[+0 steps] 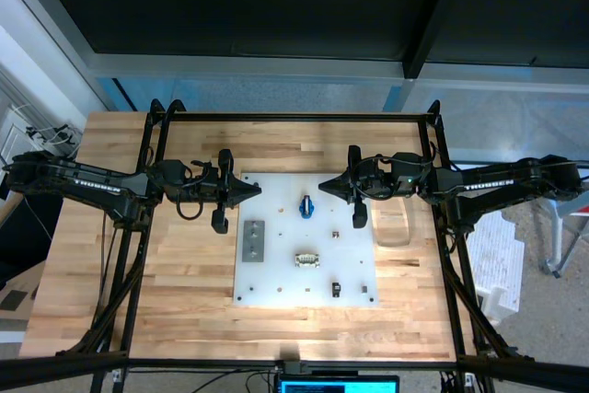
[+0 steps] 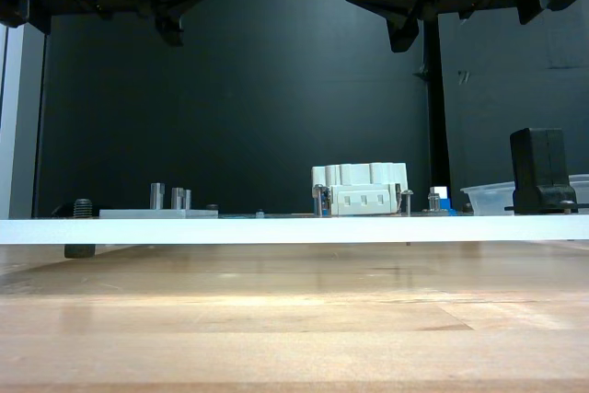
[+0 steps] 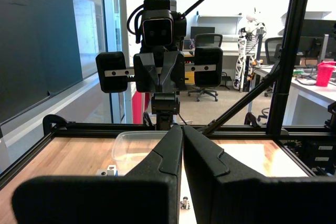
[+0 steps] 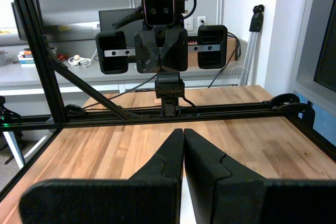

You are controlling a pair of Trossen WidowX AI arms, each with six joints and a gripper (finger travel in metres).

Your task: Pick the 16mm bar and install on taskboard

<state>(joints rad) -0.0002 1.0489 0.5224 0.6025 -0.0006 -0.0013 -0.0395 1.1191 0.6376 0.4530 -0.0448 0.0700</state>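
While they hover over the taskboard [image 1: 276, 287], the left hand [image 1: 250, 189] at its 11 o'clock and the right hand [image 1: 329, 186] at 1 o'clock are closed tip to tip, empty. The 16mm bar [image 1: 336, 234], apparently the stub on the board at the right hand's 6 o'clock, is tiny; an off-centre pinch could flick it away.

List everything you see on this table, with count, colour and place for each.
Wooden table: one, light brown, under everything.
Flat square taskboard plate: one, white, table centre.
Rectangular metal block: one, grey, board's left part.
Plastic clip: one, blue, board's far middle.
Multi-pin connector: one, white, board centre.
Small boxy part: one, black, board's near right.
Clear plastic tray: one, transparent, at board's right edge.
Left end effector: one, black, shut, raised over board's far left.
Right end effector: one, black, shut, raised over board's far edge.
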